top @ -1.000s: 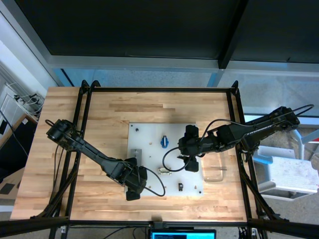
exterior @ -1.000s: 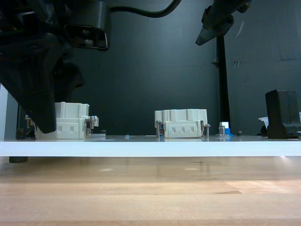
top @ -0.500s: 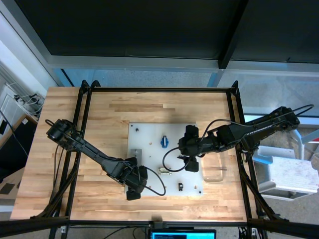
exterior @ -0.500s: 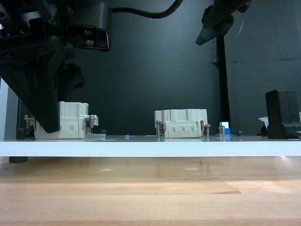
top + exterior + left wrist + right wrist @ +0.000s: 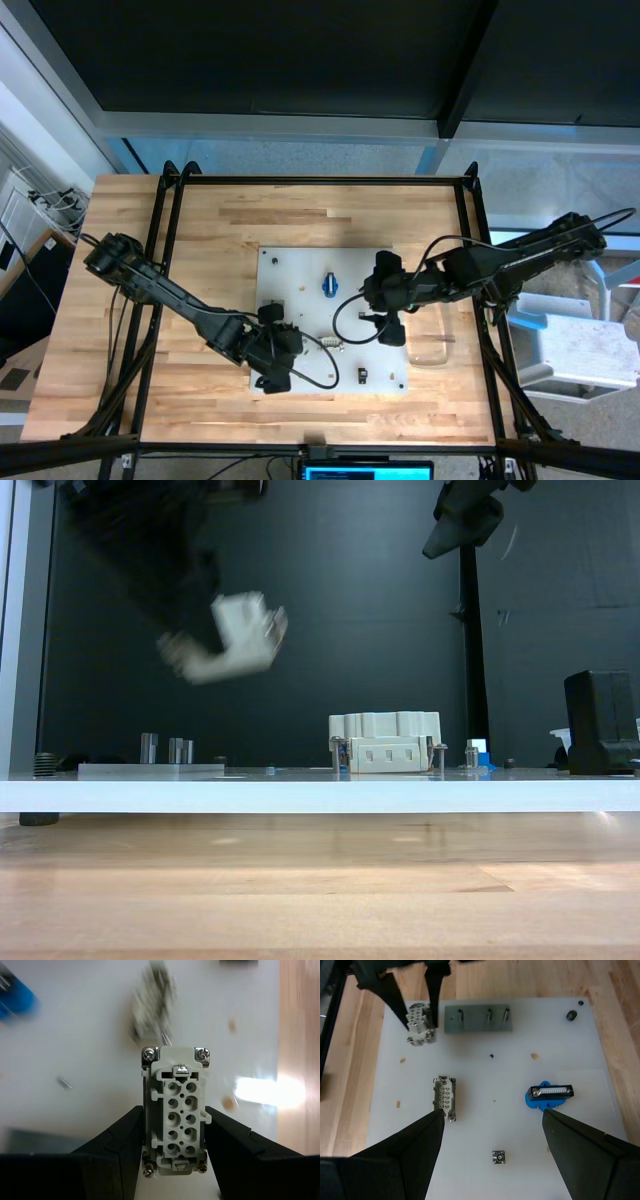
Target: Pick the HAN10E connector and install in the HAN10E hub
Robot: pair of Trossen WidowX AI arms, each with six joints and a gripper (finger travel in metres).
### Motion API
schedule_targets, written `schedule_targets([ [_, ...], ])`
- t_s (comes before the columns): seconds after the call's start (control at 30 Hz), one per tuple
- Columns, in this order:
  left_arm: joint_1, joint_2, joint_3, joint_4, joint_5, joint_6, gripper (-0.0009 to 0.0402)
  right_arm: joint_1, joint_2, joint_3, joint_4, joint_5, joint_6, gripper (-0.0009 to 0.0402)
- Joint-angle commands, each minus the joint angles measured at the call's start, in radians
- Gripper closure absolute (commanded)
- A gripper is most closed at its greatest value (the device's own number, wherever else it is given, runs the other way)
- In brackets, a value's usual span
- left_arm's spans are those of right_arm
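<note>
Left arm (image 5: 170, 295): reaches inward from your left. Left gripper (image 5: 175, 1112) hangs above the tabletop (image 5: 200, 220), clamped on the HAN10E connector (image 5: 176, 1127). Right arm (image 5: 500, 262): extends inward from your right. Right gripper (image 5: 492, 1112) sits high, pointing down, jaws spread wide.

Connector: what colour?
Pale beige-grey connector, clearest in left wrist view, clamped in the left hand above the board; right hand hovers open over the board.
</note>
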Motion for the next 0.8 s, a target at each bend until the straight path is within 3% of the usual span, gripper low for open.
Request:
schedule_targets([
  [0.03, 0.016, -0.029, 0.03, 0.002, -0.1, 0.056, 0.0371, -0.002, -0.032, 0.0, 0.009, 0.018, -0.006, 0.0118],
  [0.13, 0.049, -0.052, 0.053, 0.008, -0.136, 0.09, 0.0369, -0.002, -0.063, 0.0, 0.017, 0.072, -0.014, 0.0118],
  [0.23, 0.1, -0.077, 0.055, 0.058, -0.121, 0.097, 0.0366, -0.002, -0.089, 0.0, 0.032, 0.106, -0.018, 0.0118],
  [0.43, 0.2, -0.11, 0.054, 0.178, -0.031, 0.142, 0.0358, -0.002, -0.115, 0.0, 0.06, 0.106, -0.045, 0.0118],
  [0.53, 0.241, -0.114, 0.054, 0.238, 0.035, 0.172, 0.0358, -0.005, -0.126, 0.0, 0.063, 0.111, -0.059, 0.0118],
  [0.63, 0.275, -0.123, 0.053, 0.279, 0.083, 0.187, 0.0359, -0.006, -0.141, -0.002, 0.068, 0.167, -0.072, 0.0118],
  [0.7, 0.294, -0.13, 0.053, 0.295, 0.095, 0.198, 0.0358, -0.006, -0.161, -0.01, 0.078, 0.209, -0.072, 0.0118],
  [0.8, 0.321, -0.133, 0.051, 0.33, 0.122, 0.215, 0.0358, -0.007, -0.217, -0.055, 0.139, 0.235, -0.063, 0.0118],
])
